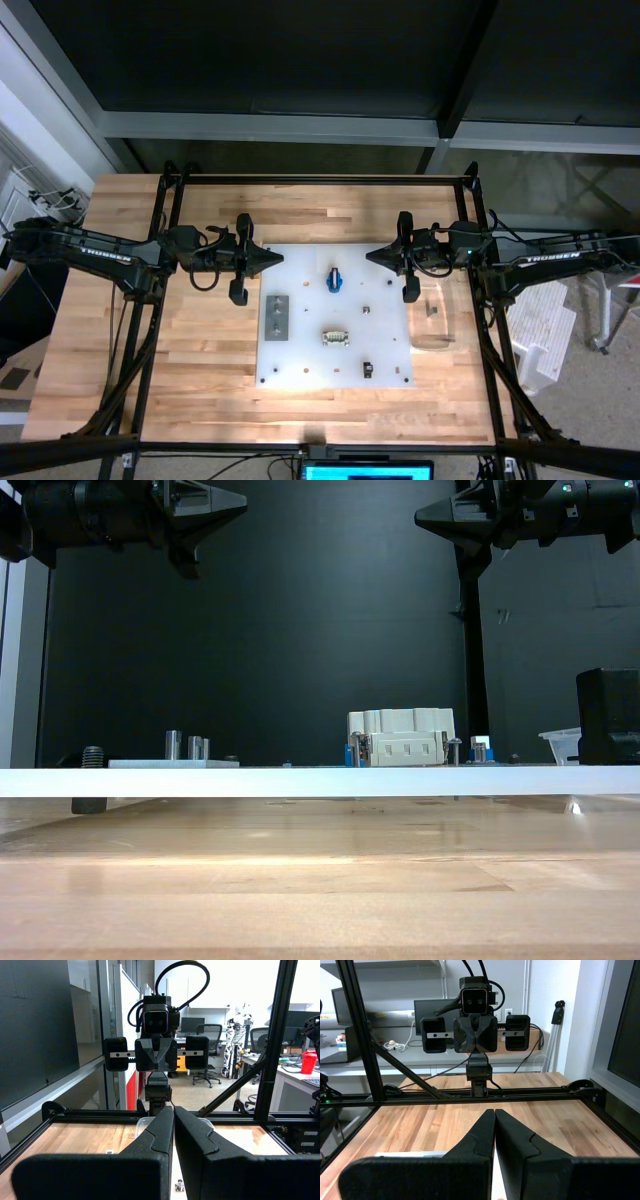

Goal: Pick the 16mm bar and install on taskboard

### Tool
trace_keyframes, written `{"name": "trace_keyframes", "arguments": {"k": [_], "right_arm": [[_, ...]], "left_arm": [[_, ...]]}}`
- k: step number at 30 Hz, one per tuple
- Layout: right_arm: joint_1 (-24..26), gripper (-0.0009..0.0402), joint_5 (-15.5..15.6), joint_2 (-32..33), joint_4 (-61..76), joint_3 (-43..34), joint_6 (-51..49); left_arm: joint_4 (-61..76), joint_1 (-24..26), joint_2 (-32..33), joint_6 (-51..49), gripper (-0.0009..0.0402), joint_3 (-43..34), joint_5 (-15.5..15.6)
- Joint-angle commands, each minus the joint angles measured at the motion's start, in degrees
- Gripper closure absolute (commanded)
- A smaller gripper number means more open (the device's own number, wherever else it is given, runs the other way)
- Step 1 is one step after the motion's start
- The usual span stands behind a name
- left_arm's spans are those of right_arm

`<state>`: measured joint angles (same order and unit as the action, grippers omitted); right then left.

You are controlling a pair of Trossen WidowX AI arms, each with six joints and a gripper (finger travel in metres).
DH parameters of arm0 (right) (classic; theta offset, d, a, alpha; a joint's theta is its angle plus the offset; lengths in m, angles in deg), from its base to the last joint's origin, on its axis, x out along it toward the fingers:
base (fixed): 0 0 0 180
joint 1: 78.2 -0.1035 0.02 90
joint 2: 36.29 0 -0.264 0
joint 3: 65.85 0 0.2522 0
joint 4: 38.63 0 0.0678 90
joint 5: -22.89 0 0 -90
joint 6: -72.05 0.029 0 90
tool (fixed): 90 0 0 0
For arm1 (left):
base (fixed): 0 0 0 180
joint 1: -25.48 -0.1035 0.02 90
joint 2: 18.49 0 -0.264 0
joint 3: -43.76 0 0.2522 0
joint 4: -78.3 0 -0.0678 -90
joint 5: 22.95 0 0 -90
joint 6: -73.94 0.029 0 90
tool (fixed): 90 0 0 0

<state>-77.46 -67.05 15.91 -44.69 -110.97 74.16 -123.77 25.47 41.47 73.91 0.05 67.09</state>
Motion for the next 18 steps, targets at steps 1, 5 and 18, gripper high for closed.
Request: {"name": "trace_keyframes", "arguments": {"k": [1, 5, 18], "right_arm": [[0.0, 0.0393, 0.0, 0.0, 0.0, 0.0, 0.0], [0.0, 0.0393, 0.0, 0.0, 0.0, 0.0, 0.0], [0.0, 0.0393, 0.0, 0.0, -0.1, 0.0, 0.5]], "left_arm": [[0.0, 0.0, 0.0, 0.0, 0.0393, 0.0, 0.0], [0.0, 0.0, 0.0, 0.0, 0.0393, 0.0, 0.0], [0.0, 0.0, 0.0, 0.0, 0.0393, 0.0, 0.0]]}}
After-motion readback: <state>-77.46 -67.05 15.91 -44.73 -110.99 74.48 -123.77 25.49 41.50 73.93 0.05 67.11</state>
